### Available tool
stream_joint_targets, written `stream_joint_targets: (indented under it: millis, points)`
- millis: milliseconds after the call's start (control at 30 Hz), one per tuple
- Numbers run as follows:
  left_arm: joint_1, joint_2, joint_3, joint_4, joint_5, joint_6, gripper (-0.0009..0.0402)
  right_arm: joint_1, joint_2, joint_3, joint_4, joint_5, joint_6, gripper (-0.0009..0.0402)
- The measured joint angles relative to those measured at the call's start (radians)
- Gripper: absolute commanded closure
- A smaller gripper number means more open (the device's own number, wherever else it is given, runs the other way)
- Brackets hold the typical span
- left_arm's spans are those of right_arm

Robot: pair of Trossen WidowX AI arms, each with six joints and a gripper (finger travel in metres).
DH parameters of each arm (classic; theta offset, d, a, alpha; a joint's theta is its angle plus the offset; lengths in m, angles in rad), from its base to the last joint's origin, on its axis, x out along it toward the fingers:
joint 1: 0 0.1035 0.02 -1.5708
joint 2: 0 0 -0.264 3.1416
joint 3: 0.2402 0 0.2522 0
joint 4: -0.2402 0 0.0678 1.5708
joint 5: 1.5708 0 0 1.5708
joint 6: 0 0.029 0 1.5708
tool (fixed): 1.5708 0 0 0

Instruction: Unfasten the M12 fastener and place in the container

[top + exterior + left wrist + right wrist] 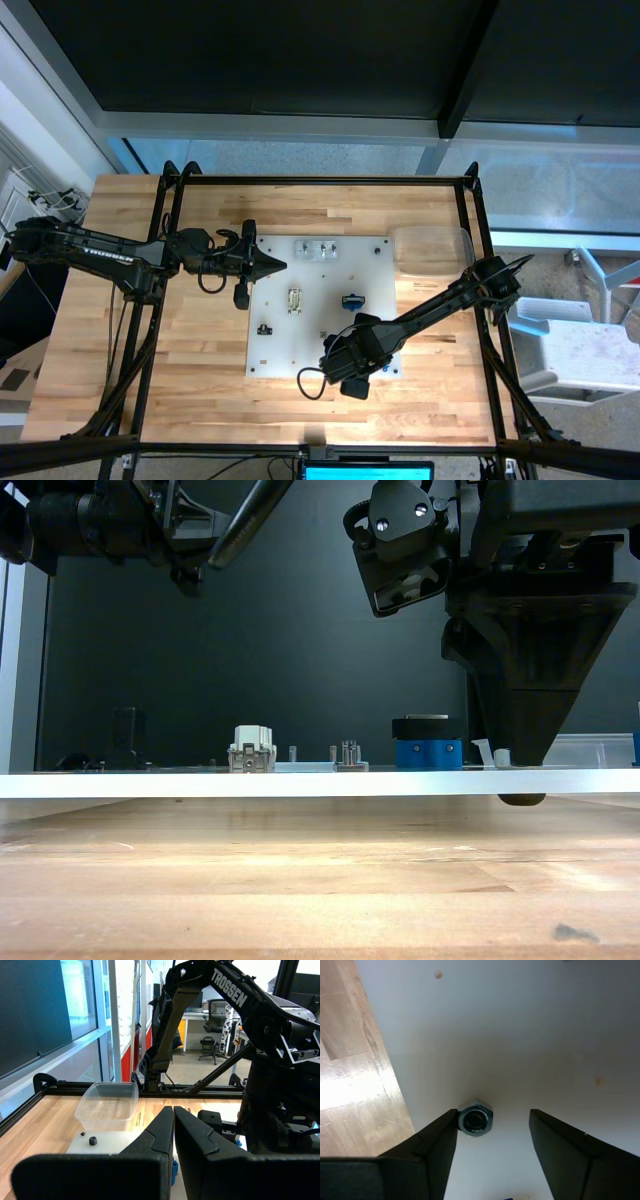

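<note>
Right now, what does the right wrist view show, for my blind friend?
A silver nut sits on the white board between the right claw's open fingers, nearer one. The left claw, shut, is outside this view, over the board's far left corner.

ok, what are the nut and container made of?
M12 nut: probably bright steel, silvery glinting hex, inside the open right gripper, low on the white board. Container: clear glossy plastic, see-through walls. Left gripper: shut, parked over the board's left edge.
</note>
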Motion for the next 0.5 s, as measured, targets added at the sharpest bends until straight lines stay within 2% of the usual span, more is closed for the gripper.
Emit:
stream_joint_targets:
  millis: [500]
  points:
    - [0.000, 0.000, 0.000, 0.000, 0.000, 0.000, 0.0393, 0.001, 0.000, 0.000, 0.020, -0.009, -0.020, 0.0362]
